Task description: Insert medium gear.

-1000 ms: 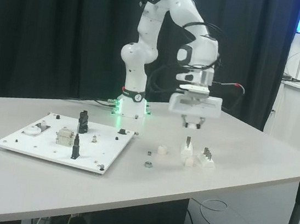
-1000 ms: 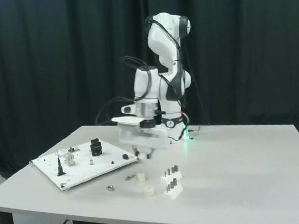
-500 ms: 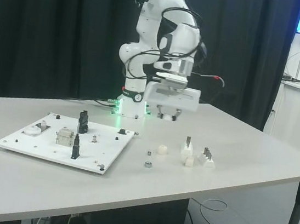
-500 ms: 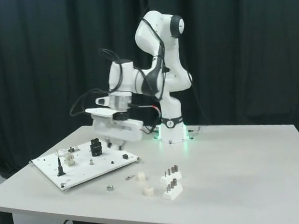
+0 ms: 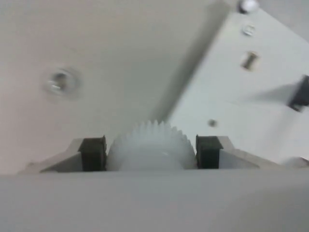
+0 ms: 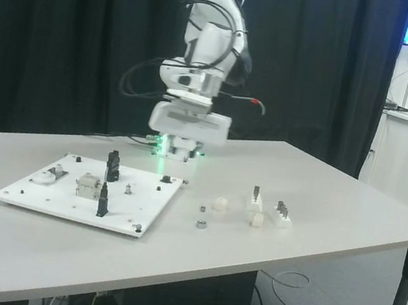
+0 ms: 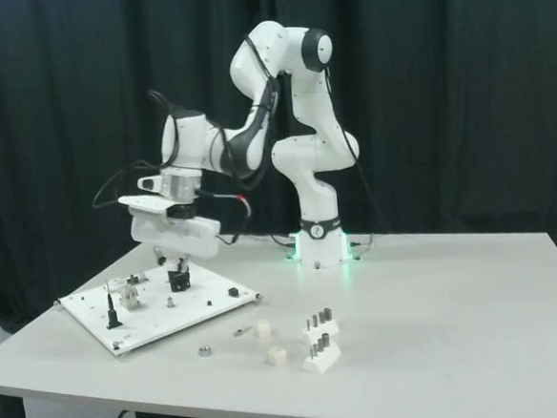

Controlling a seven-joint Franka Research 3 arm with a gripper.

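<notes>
The medium gear (image 5: 148, 146) is gripped between the two black fingertips of the hand (image 5: 150, 152), carried in the air above the white assembly board (image 6: 71, 194). For a clean insertion, the gear's bore is best centred over its shaft and lowered level, without tilt. Which shaft is meant cannot be told. Black fixtures (image 6: 113, 165) and a small peg (image 6: 129, 188) stand on the board and should be cleared. Loose white parts (image 6: 220, 204) and pin holders (image 6: 280, 217) lie well apart, towards the bench's far side edge.
</notes>
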